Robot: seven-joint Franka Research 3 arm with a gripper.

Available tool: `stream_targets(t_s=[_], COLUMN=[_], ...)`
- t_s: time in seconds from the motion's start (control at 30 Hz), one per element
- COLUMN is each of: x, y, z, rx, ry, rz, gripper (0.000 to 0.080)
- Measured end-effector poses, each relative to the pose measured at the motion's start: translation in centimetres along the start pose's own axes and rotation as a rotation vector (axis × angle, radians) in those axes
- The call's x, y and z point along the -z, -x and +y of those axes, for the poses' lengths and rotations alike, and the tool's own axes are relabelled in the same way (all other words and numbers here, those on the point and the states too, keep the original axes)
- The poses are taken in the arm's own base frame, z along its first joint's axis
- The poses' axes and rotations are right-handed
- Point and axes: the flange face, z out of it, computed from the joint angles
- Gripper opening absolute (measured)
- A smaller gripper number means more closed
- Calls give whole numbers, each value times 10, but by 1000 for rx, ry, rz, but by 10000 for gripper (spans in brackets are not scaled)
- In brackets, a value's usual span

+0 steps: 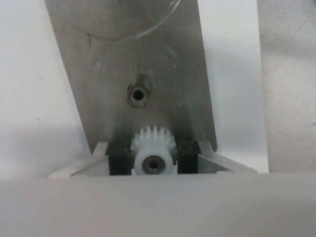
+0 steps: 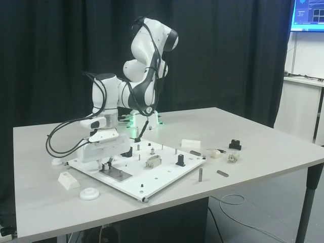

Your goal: Remove small gear.

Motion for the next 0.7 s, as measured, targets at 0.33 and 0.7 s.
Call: stream_targets(t_s=[0.33, 0.7], x=[5, 18], y=[-3, -7], z=[2, 3], rx=[6, 20], ry=[-9, -15], rz=[-16, -42], gripper=[199, 199])
